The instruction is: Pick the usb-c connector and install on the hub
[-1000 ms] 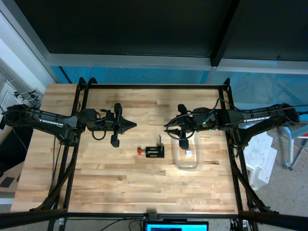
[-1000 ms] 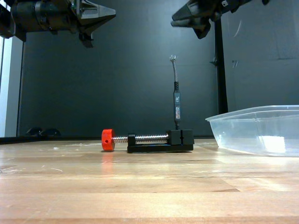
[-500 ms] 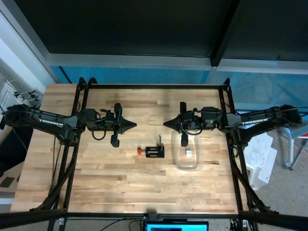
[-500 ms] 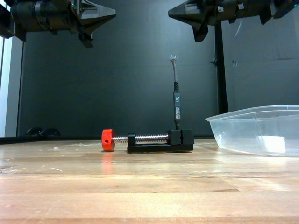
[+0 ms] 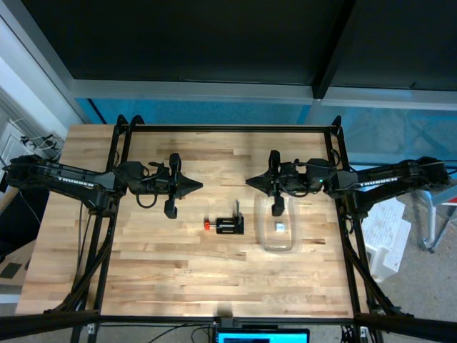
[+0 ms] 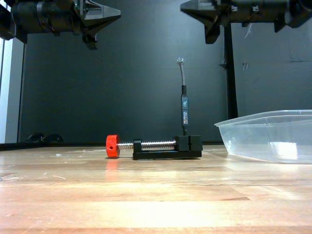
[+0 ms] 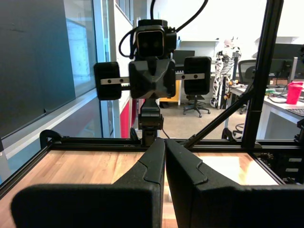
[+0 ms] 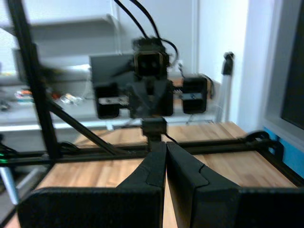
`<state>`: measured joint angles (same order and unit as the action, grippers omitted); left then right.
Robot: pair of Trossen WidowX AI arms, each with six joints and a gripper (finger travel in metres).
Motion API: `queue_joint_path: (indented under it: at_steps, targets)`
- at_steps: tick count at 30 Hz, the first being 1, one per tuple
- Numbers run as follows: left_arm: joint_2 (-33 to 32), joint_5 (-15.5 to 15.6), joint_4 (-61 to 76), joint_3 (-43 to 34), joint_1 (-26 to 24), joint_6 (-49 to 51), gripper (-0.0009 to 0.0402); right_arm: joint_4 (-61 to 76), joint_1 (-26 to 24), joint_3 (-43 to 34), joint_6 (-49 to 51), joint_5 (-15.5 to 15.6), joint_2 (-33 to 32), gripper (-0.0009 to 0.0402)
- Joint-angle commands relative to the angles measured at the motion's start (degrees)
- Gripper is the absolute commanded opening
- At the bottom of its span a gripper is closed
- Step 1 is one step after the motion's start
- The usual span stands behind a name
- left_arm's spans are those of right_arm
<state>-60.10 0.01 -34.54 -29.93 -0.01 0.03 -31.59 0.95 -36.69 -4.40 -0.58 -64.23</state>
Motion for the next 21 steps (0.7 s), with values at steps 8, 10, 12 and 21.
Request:
queue_joint_path:
  at_steps: [8, 10, 12, 21]
  targets:
    - [0.0, 0.0, 0.0, 0.0, 0.0, 0.0, 0.0, 2.6, 0.0, 0.9, -0.3, 0.0, 1.7, 0.0]
    - [0.0, 0.0, 0.0, 0.0, 0.0, 0.0, 0.0, 3.1, 0.0, 0.9, -0.2, -0.1, 1.7, 0.0]
    - [0.0, 0.0, 0.0, 0.0, 0.0, 0.0, 0.0, 3.3, 0.0, 0.9, -0.2, -0.1, 1.7, 0.0]
    - [0.0, 0.0, 0.0, 0.0, 0.0, 0.0, 0.0, 3.6, 0.0, 0.9, -0.1, 0.2, 1.7, 0.0]
